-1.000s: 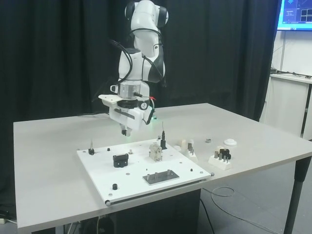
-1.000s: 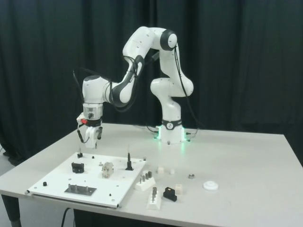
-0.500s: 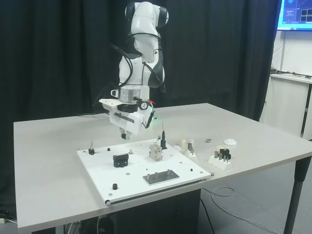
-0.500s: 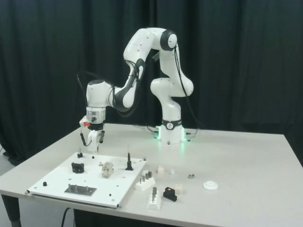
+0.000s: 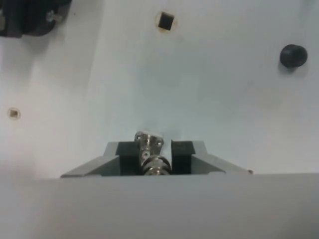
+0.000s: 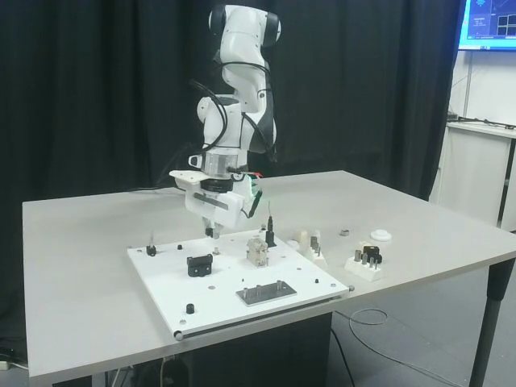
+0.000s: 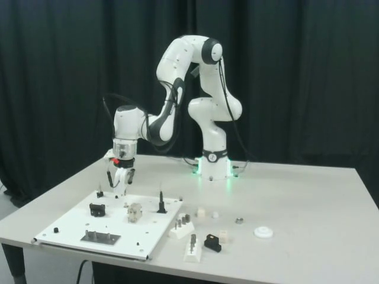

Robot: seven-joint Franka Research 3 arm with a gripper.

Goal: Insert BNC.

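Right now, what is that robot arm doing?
The white arm holds a small metal plug, the BNC, pinched in its pincer. It hangs low over the white board on the grey table, close to a black block and other small parts. The plug is not in any socket yet.

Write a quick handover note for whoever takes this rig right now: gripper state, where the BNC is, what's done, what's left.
Gripper: shut on the BNC connector, which sits between the black finger pads in the wrist view.
Position: the arm holds the gripper just above the rear part of the white board, between the thin upright pin and the metal block.
Done: connector picked up and carried over the board.
Left: line up with the socket, lower, insert, release. The socket itself cannot be made out from these views; in the wrist view there is only bare board under the connector.
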